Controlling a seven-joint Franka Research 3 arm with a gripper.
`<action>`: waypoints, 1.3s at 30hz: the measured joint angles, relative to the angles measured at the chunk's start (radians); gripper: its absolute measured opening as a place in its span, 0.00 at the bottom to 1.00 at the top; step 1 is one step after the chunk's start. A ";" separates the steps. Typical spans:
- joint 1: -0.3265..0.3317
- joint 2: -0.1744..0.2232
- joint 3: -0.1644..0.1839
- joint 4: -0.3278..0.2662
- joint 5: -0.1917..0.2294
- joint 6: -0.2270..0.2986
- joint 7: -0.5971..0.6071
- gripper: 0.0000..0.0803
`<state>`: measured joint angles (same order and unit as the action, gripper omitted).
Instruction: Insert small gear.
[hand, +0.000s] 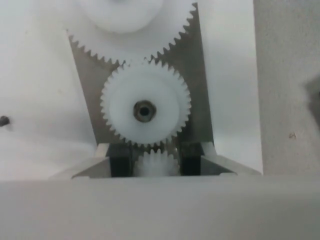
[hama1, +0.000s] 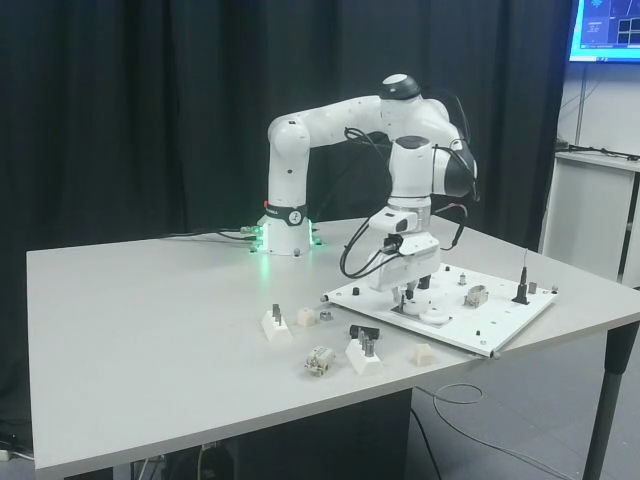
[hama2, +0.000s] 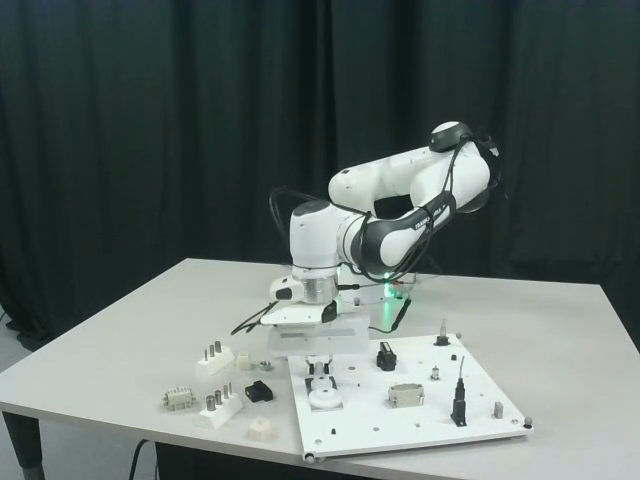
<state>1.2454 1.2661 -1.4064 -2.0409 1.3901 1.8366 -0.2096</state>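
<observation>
**Small gear held at the board, beside the seated middle gear**

Wrist view, nearest first: the gripper (hand: 158, 161) is closed on the small gear (hand: 157, 164), one black finger pad (hand: 120, 159) on either side of it, low in the frame at centre. Just past it, at frame centre, the middle gear (hand: 145, 103) sits on its dark shaft (hand: 144, 111). The small gear's teeth stand right at the rim of the middle gear; whether they are meshed or only touching I cannot tell. The large gear (hand: 125, 30) fills the upper part of the frame, its teeth meeting the middle gear's.

Step, as I judge it: the final insertion. Whether the small gear is already down on its own peg is hidden by the fingers. The next move calls for a straight, gentle push down, with a slight turn if tooth lands on tooth, and release only once it is seated.

First room view: the white board (hama1: 500, 322) lies right of centre on the grey table (hama1: 130, 300), with the arm bent down over it. Loose white holders (hama1: 275, 322) and small parts lie on the table left of the board. Farthest back, a black curtain (hama1: 120, 100); a screen (hama1: 607, 30) at upper right; green light at the arm's base (hama1: 284, 238).
</observation>
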 joint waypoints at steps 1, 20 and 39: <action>-0.001 0.000 0.000 0.002 -0.003 -0.001 -0.004 0.25; -0.022 0.002 0.003 0.038 -0.044 -0.029 -0.023 0.25; -0.019 0.003 0.003 0.038 -0.046 -0.029 -0.157 0.25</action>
<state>1.2260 1.2693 -1.4034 -2.0029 1.3438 1.8076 -0.3669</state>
